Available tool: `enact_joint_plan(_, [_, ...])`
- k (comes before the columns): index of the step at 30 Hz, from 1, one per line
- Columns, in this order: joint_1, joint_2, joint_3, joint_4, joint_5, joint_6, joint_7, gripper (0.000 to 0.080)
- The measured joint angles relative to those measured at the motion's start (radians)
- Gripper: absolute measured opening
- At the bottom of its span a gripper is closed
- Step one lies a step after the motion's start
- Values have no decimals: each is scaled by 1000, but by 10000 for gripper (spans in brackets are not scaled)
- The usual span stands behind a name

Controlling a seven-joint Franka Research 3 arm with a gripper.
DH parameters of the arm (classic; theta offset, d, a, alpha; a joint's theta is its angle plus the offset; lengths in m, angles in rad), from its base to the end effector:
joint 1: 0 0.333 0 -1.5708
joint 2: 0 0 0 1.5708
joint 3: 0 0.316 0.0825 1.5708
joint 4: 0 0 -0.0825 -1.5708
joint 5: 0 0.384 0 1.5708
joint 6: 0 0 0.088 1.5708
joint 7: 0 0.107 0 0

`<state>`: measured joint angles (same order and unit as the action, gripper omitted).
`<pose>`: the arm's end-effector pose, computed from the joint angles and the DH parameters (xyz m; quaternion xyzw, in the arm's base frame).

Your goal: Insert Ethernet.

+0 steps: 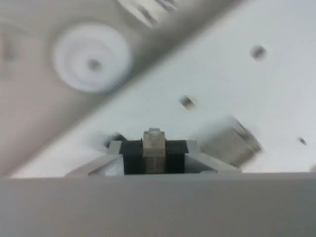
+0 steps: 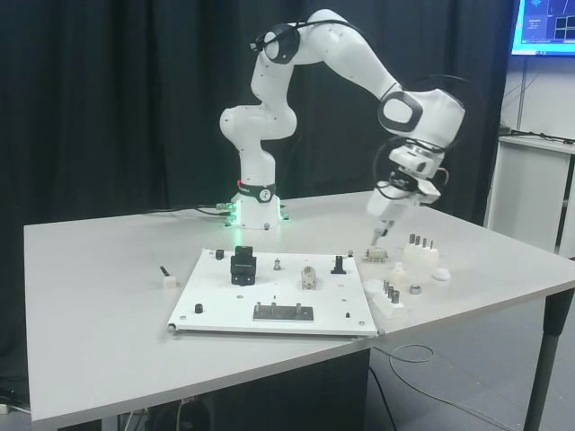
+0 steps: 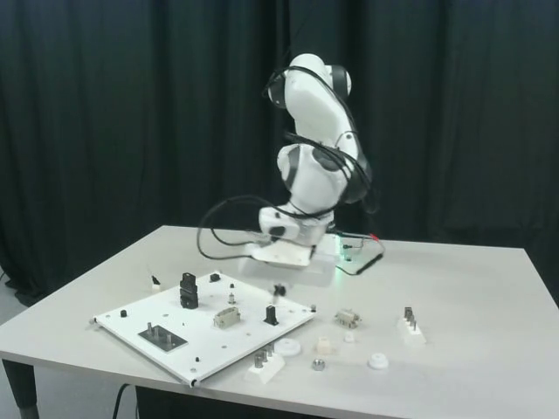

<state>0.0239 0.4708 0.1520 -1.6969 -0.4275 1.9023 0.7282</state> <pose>0.6378 0.0738 0.3096 0.9635 -0.1786 -0.0445 0.1945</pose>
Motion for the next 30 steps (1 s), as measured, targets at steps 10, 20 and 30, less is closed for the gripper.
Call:
enact_joint_plan(10, [-95, -48, -6, 0, -11, -44, -24, 90])
enact_joint_plan(20, [-148, -78, -40, 0, -5, -52, -18, 90])
enact_joint_plan(30, [-149, -108, -138, -1, 41, -54, 15, 90])
